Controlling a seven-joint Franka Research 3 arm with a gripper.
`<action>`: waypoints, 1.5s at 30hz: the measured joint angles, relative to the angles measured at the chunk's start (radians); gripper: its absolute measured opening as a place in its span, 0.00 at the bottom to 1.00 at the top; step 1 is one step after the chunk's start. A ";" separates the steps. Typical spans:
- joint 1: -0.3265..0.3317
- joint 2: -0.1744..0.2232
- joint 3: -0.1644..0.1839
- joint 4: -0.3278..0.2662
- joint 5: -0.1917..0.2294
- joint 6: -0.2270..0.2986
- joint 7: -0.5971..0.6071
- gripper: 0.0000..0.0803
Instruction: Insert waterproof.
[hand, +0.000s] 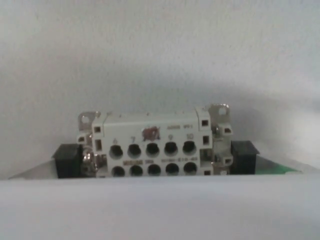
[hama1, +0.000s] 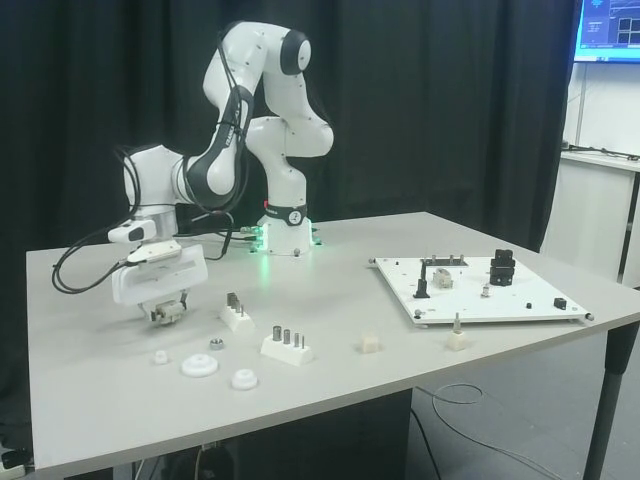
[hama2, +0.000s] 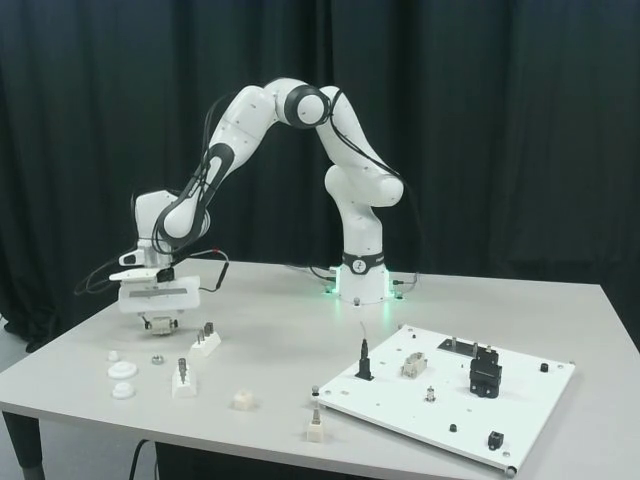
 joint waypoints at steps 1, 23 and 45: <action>0.001 -0.003 0.000 0.000 0.000 -0.001 0.000 0.77; 0.021 -0.037 -0.019 0.000 0.000 -0.024 0.001 0.77; 0.044 -0.044 -0.019 0.000 -0.001 -0.050 -0.042 0.77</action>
